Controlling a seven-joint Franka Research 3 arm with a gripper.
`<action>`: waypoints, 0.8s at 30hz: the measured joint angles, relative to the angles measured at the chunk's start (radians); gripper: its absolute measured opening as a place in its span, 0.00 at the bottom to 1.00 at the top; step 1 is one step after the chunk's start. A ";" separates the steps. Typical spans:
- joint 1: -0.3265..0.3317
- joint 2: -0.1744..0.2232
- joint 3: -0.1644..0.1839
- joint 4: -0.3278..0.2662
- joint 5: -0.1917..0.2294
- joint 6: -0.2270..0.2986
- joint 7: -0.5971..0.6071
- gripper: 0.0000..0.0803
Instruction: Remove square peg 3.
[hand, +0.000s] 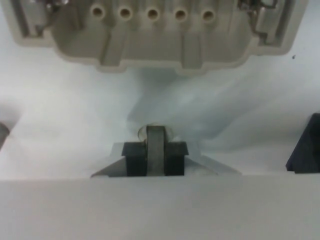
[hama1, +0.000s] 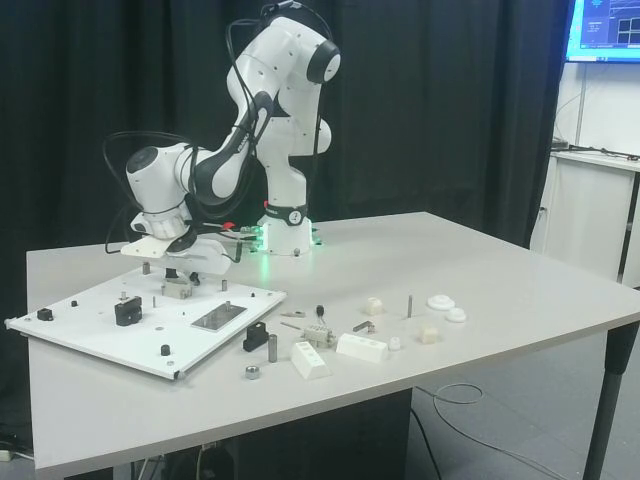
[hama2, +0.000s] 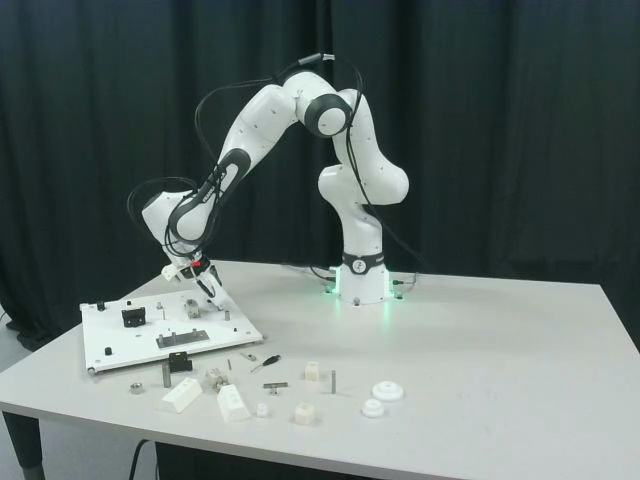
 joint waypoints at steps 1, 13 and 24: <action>0.000 0.000 0.000 0.000 0.000 -0.001 0.001 0.09; -0.009 0.003 0.000 0.004 0.017 -0.011 0.019 0.09; -0.022 0.008 0.001 0.012 0.036 -0.027 0.031 0.09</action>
